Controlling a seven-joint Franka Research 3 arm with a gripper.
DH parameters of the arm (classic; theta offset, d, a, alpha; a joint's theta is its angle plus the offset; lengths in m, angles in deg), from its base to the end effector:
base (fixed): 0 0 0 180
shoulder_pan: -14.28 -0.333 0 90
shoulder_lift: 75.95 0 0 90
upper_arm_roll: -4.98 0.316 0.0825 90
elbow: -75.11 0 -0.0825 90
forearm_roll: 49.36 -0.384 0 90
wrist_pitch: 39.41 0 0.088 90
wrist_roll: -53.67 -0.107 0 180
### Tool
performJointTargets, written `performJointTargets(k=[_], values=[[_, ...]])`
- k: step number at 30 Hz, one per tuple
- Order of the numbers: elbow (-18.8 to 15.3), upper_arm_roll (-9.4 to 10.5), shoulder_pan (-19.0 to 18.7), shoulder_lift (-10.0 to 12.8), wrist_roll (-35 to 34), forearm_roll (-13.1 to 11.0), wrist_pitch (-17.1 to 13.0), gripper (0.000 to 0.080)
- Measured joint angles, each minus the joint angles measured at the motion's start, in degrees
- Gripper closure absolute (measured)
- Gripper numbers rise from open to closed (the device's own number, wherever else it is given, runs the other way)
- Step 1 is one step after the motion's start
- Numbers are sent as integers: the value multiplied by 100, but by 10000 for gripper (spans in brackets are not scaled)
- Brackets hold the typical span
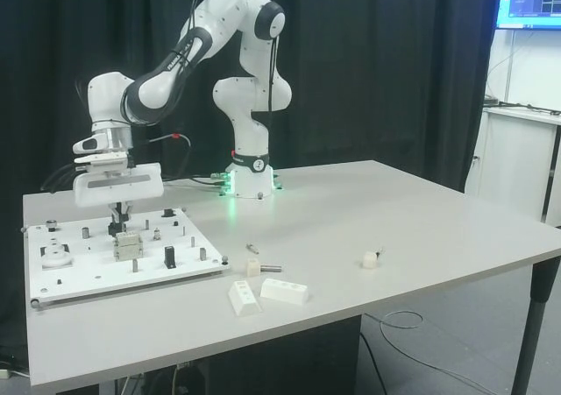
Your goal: Insert square peg 1.
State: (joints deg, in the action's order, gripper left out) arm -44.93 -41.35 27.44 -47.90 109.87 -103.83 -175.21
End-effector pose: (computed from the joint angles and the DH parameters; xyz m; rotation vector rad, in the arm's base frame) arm 0.3078 -0.4905 0.2501 -2.8080 1.0240 -0.4133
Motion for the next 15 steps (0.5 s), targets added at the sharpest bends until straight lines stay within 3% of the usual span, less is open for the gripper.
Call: performJointTargets(k=[15], values=[[0, 23, 10, 94, 60, -122, -59, 771]])
